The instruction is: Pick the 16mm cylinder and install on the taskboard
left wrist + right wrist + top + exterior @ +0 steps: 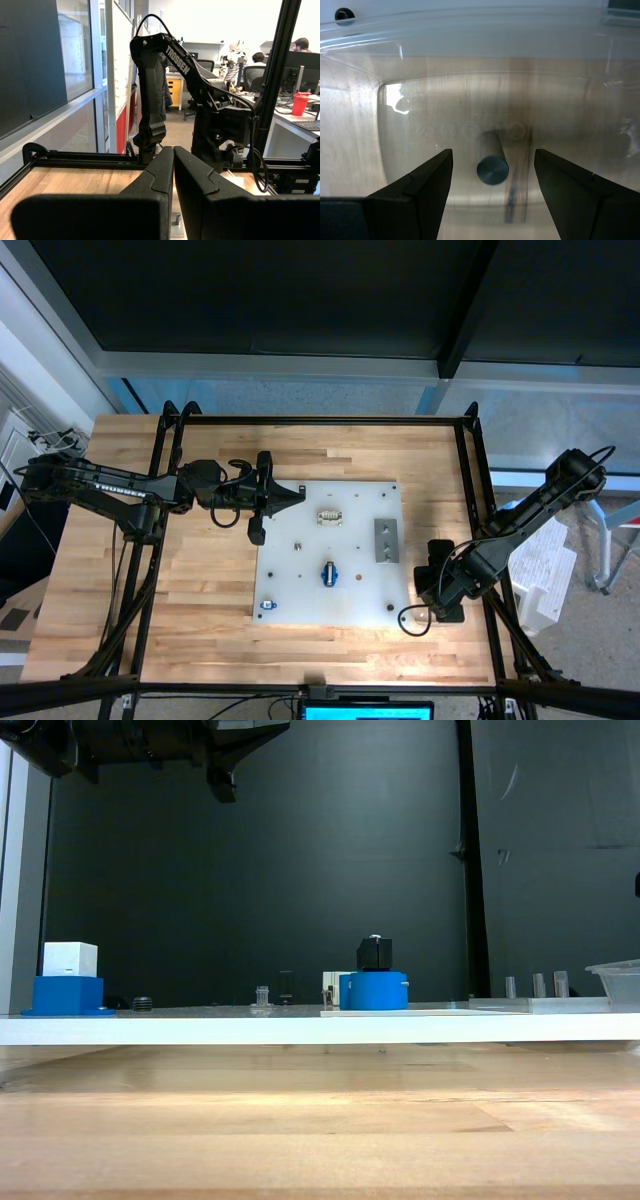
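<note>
Left end effector [296,491], fingers pressed together, hangs over the 10 o'clock corner of the taskboard [300,585]. Off the board's 4 o'clock side, the right end effector [492,152] is spread wide over a clear tray [470,50]. The 16mm cylinder [491,161] lies between its fingers, touching neither.

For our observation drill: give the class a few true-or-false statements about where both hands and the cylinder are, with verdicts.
1. The right hand is open, with a finger on each side of the cylinder. True.
2. The cylinder stands installed in the taskboard. False: it lies in the clear tray.
3. The left hand grips the cylinder. False: it is shut on nothing, raised by the taskboard's left edge.
4. A blue connector sits on the taskboard. True.
</note>
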